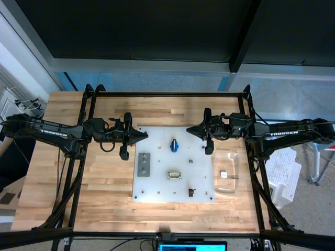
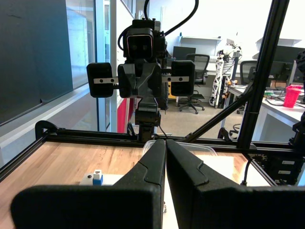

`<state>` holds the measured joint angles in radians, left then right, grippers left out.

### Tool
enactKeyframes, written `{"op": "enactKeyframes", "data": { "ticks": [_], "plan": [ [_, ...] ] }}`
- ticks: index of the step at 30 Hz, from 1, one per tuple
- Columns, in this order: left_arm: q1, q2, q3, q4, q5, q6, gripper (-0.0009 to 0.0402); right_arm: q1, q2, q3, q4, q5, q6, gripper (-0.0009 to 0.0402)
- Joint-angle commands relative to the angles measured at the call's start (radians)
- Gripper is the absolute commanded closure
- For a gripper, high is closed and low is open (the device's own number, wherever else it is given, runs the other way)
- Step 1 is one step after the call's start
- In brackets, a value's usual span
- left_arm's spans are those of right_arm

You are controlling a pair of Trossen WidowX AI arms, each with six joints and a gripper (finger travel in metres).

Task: Pick the USB connector and install on taskboard

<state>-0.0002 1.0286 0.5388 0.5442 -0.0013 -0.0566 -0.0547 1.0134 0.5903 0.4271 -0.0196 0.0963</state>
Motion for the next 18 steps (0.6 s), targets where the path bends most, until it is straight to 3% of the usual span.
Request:
{"op": "enactKeyframes", "data": {
  "ticks": [1,4,18],
  "plan": [
    [0.000,0.000,0.000,0.000,0.000,0.000,0.0393,0.016,0.000,0.000,0.002,0.009,0.000,0.0393],
    [0.000,0.000,0.000,0.000,0.000,0.000,0.0393,0.028,0.000,0.000,0.005,0.024,-0.004,0.0393],
    [0.000,0.000,0.000,0.000,0.000,0.000,0.0393,0.038,0.000,0.000,0.010,0.023,-0.009,0.0393]
  ]
}}
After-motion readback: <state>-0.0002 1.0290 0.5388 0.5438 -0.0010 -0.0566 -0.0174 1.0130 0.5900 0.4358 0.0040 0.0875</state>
